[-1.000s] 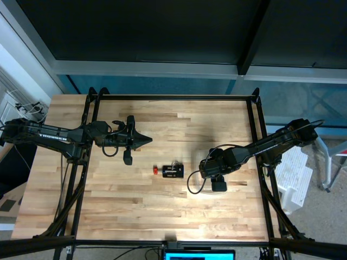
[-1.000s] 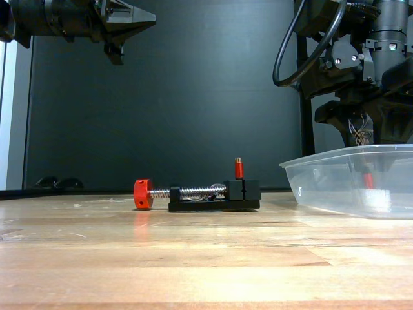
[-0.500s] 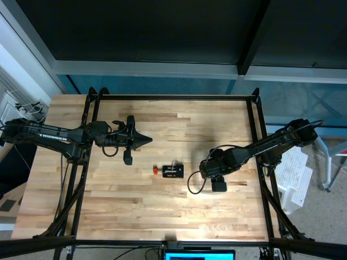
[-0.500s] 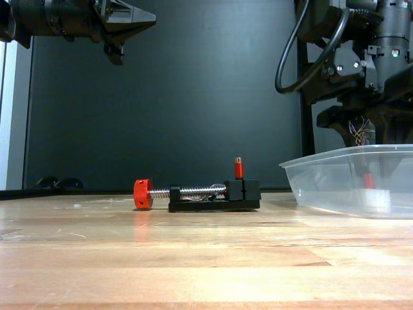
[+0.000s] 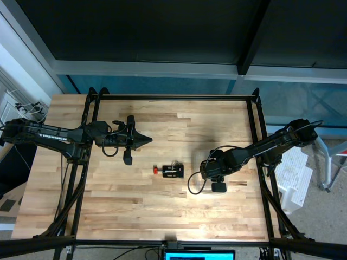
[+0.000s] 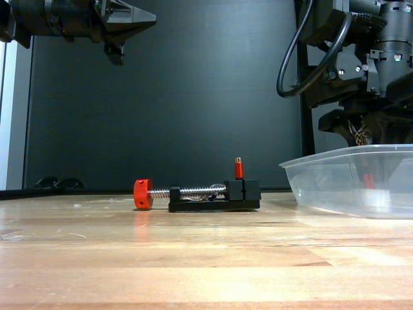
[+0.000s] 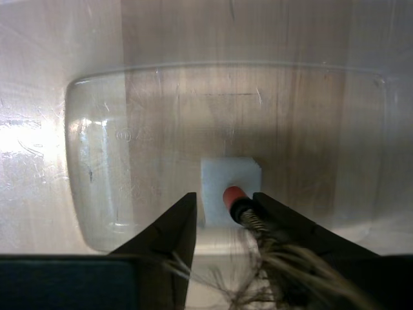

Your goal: Pick the rca connector and install on the hub

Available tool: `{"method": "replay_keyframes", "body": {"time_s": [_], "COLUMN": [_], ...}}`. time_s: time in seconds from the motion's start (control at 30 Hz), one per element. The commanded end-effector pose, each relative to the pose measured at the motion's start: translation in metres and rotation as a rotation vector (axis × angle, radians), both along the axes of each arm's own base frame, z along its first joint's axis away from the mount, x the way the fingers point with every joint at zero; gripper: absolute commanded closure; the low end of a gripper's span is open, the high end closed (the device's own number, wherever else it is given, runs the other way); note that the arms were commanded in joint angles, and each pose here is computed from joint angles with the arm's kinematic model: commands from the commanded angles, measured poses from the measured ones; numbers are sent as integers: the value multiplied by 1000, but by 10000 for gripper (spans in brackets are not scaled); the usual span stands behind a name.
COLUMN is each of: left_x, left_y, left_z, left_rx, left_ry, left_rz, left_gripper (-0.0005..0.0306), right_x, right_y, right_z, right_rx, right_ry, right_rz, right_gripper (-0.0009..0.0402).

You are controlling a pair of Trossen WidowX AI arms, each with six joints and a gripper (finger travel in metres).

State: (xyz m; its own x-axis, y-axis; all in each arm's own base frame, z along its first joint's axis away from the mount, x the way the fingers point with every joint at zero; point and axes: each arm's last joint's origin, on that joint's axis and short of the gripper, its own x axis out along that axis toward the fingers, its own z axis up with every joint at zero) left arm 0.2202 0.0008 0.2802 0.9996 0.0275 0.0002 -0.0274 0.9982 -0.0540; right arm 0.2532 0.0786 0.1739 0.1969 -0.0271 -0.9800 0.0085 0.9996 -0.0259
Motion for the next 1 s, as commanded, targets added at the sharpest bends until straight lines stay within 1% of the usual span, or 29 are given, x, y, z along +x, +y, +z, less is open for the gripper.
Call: {"method": "replay_keyframes", "body": {"time_s": [0.03,0.33,0.57,0.83,1.0], "left_x": [0,0,0,0,0], "left_y": [0,0,0,0,0], "left_z": [0,0,0,0,0], "left_rx": [0,0,0,0,0], "left_ry": [0,0,-1,0,0], "left_rz": [0,0,0,0,0], "left_gripper": [300,300,300,300,300], "right_x": [0,0,0,0,-2], "right_y": [0,0,0,0,-1], "right_z": [0,0,0,0,6], "right_rx": [-2,-1,-2,-1,4], "right_ry": [-2,-1,-1,-2,-18], "right_rz": [2,0,1,0,0], "right_gripper": [309,363,392,392,393]}}
